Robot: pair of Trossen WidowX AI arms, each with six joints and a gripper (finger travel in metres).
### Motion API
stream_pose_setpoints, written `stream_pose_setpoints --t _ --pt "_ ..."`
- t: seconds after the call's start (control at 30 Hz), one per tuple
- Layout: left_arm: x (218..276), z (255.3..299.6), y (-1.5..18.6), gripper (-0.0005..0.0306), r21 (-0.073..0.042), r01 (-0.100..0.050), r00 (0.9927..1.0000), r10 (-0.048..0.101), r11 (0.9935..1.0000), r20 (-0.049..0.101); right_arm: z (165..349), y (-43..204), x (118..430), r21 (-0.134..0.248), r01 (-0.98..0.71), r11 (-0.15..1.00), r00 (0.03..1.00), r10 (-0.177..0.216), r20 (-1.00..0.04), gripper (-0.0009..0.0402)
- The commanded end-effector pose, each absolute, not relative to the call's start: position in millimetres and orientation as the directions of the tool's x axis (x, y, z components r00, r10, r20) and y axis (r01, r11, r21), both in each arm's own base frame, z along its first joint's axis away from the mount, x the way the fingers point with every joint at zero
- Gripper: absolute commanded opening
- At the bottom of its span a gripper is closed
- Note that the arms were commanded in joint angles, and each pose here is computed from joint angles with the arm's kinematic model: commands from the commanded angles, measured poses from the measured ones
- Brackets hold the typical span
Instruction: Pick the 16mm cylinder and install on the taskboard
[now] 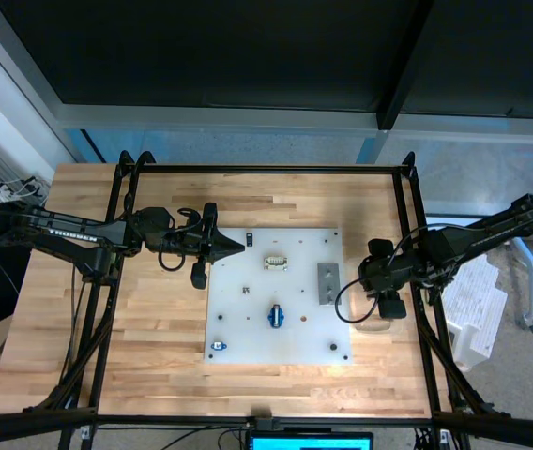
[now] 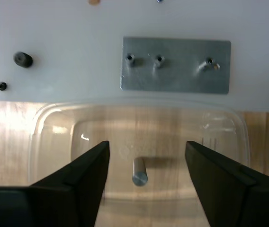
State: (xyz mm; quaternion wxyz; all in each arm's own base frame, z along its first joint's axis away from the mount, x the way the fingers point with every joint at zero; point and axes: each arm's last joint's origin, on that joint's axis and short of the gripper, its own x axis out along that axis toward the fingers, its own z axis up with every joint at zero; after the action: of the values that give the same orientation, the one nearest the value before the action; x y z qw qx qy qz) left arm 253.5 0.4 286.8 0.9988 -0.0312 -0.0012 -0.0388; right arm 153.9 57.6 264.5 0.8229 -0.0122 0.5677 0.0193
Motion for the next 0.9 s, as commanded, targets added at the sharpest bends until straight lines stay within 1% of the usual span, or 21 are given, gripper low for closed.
stream_pose_setpoints --t 0.03,0.13,0.57,0.7,0.9 --pt "253.6 286.9 0.4 0.0000 -0.062 0.078 0.99696 -0.078 0.99504 0.005 261.5 60.7 149.6 -0.020 -0.047 0.999 0.336 -0.003 -0.942 0.0247" --pt "253.6 286.9 0.5 0.0000 -0.062 0.078 0.99699 -0.077 0.99507 0.005 256.5 63.5 145.8 -0.018 -0.050 0.999 0.321 -0.001 -0.947 0.0247" --pt "253.6 286.9 0.5 0.0000 -0.062 0.078 0.99699 -0.077 0.99507 0.005 228.7 61.7 138.8 -0.038 -0.004 0.999 0.247 -0.036 -0.968 0.0247" --pt "253.6 286.9 0.4 0.0000 -0.062 0.078 0.99696 -0.078 0.99504 0.005 220.2 61.6 138.2 -0.031 0.032 0.999 0.243 -0.038 -0.969 0.0247" --pt "253.6 286.9 0.5 0.0000 -0.062 0.078 0.99699 -0.077 0.99507 0.005 213.3 62.7 140.1 -0.003 0.090 0.996 0.266 -0.027 -0.964 0.0247"
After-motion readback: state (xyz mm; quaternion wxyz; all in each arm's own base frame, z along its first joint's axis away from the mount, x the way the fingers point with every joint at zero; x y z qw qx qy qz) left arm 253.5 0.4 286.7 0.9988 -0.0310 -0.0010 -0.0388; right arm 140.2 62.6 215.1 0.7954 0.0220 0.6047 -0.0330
